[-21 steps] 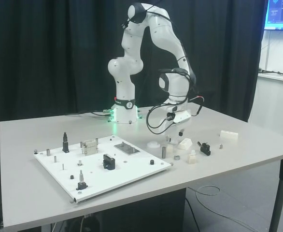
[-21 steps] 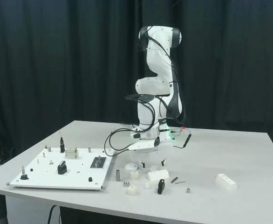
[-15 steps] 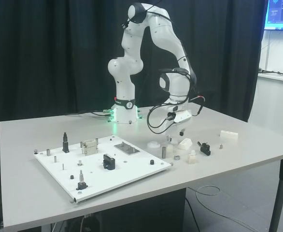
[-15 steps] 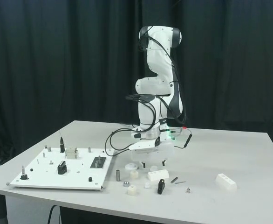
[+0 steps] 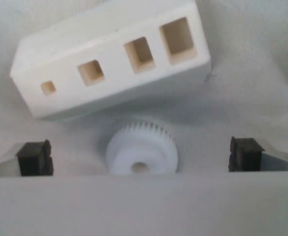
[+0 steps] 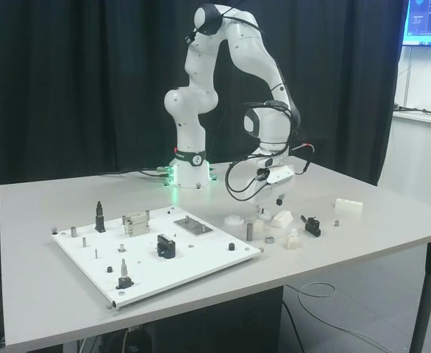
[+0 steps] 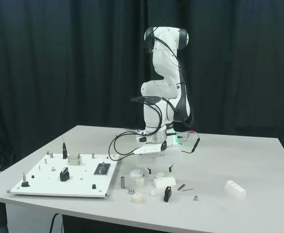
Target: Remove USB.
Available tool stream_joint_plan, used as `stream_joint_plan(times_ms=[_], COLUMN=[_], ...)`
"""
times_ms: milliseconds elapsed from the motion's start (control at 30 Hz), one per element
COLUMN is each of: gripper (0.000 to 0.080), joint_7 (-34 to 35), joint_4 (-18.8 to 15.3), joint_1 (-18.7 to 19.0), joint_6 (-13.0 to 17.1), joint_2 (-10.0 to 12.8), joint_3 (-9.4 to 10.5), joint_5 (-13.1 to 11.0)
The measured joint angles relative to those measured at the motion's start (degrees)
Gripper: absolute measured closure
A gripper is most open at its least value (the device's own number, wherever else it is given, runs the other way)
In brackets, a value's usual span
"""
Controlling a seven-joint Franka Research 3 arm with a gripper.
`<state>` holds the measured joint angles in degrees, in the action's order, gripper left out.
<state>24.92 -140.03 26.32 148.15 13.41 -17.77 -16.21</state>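
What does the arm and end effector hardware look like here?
White, rounded-link Franka arm with black joint seams and a green glow at its base. Black cables loop beside the wrist. The end effector has two grey fingers tipped with black pads.

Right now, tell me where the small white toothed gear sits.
In the wrist view, the small white toothed gear lies on the grey table between the open gripper fingertips, beside the white block with four square holes.
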Motion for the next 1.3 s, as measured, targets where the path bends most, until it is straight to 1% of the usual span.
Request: stream_joint_plan(times_ms=[267,500,667,1067,1300], gripper=[0.0003,0.0003,0.0003,0.0003,0.0003], joint_7=[0.00,0.00,0.00,-0.25,-0.29], joint_4=[0.44,0.92,1.11,1.42,2.29], joint_1=[-0.10,-0.24,-0.35,-0.36,-0.51], joint_6=[0.00,0.02,0.19,1.41,1.57], joint_2=[-0.33,-0.33,-0.33,-0.32,-0.30], joint_3=[-0.47,-1.03,-1.39,-2.10,-2.61], joint_5=[0.18,1.07,1.23,1.39,2.52])
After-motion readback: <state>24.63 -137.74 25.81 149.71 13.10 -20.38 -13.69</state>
